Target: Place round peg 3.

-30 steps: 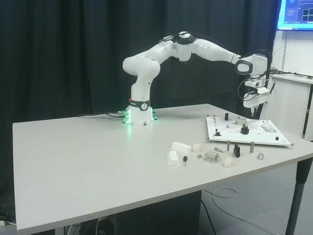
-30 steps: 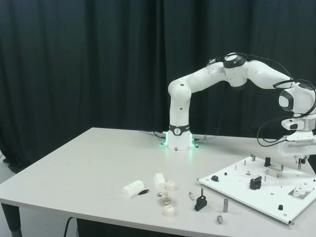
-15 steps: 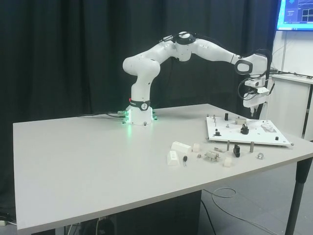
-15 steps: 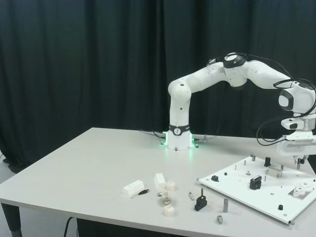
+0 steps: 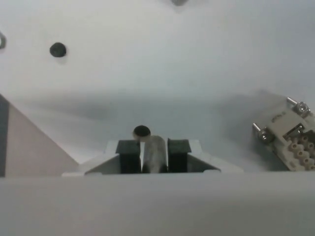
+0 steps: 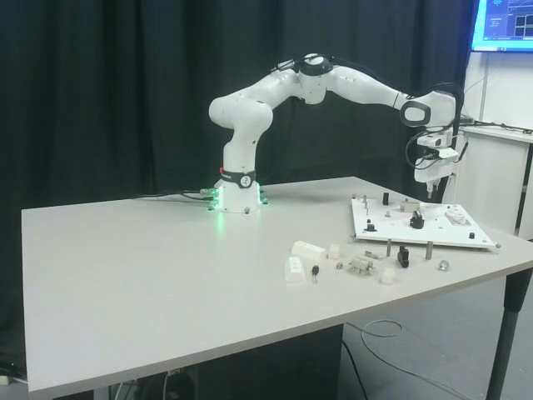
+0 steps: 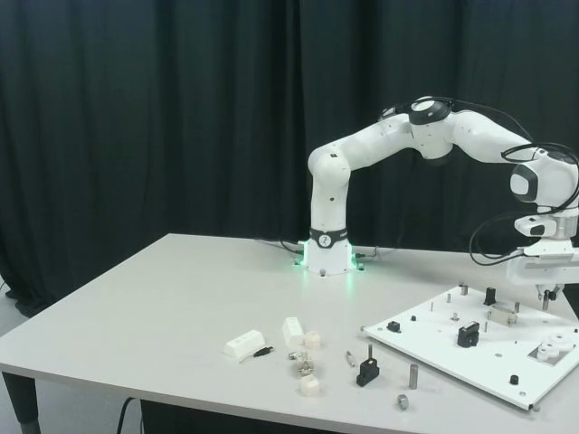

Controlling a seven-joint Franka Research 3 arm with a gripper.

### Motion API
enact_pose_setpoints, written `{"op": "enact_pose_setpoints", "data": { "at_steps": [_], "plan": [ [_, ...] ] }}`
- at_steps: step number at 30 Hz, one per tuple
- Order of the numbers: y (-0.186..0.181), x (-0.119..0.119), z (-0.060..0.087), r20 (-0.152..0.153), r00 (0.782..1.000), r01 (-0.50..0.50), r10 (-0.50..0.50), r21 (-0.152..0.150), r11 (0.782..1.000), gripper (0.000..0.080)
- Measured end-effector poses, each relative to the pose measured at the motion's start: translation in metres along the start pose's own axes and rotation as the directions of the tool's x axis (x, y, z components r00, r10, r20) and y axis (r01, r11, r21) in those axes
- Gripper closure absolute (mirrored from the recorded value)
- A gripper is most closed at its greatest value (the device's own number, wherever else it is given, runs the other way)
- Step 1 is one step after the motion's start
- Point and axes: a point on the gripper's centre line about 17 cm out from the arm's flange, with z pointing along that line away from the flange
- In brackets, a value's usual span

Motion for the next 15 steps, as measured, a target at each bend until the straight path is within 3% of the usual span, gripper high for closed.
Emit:
{"op": "enact_pose_setpoints", "data": {
  "at_steps": [15],
  "plan": [
    [0.0047, 0.0063, -0.0056, -0.011, 1.0, -0.006, 0.006, -0.002, 1.0, 0.0688]
  ]
}}
